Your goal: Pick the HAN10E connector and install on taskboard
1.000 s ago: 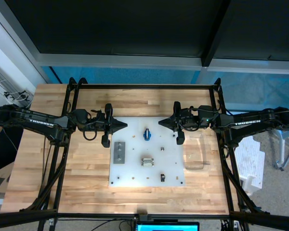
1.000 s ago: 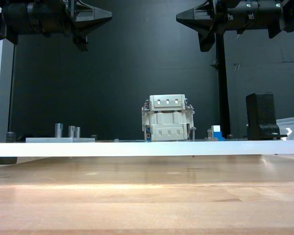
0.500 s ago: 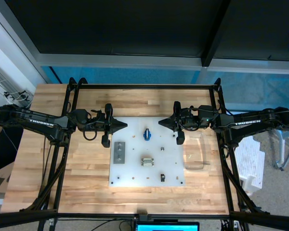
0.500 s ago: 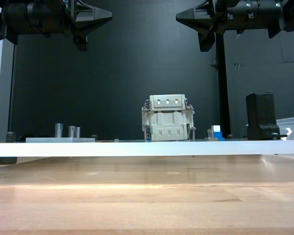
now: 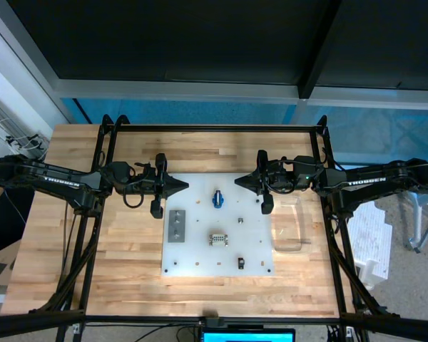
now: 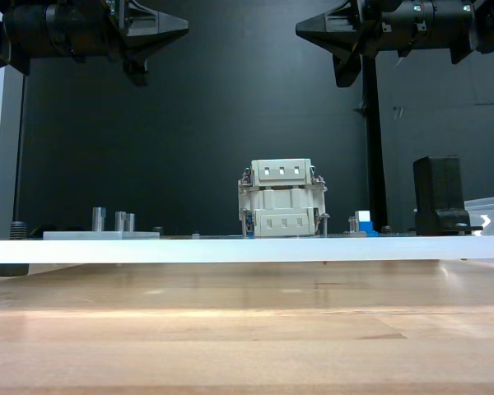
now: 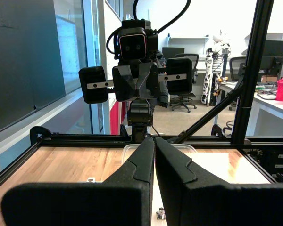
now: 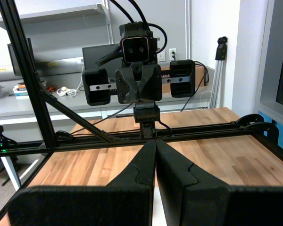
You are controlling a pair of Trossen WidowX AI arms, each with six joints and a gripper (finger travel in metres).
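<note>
From the high view, the connector (image 5: 217, 240) is a small pale grey-white block with tiny contacts. It sits on the taskboard (image 5: 200, 260) a little nearer the near edge than the middle. A grey block (image 5: 177, 224) lies toward the board's left edge. A blue part (image 5: 217, 198) stands toward the far edge and a black part (image 5: 242, 263) by the near edge. A clear tray (image 5: 299, 246) lies just off the right edge. The left gripper (image 5: 186, 186) hangs over the far left corner and the right gripper (image 5: 237, 181) over the far edge. Their tips point at each other, well apart from the connector.

The low view shows what the high one cannot. The connector (image 6: 281, 202) reads as a stack, with a top block bearing three square windows over a wider body and a lower block with three more. Metal clips run down both sides, and the stack rests on the board (image 6: 230, 249). Both grippers, left (image 6: 184, 30) and right (image 6: 300, 31), hang high above the board and touch nothing.

In the left wrist view the left gripper (image 7: 154, 141) has its fingers (image 7: 141, 165) pressed together with nothing between them. The right arm (image 7: 134, 70) faces it across the table. The connector is out of sight here.

In the right wrist view the right gripper (image 8: 155, 141) is likewise pinched closed and empty. The left arm (image 8: 137, 75) stands opposite, and the connector is again out of sight.
</note>
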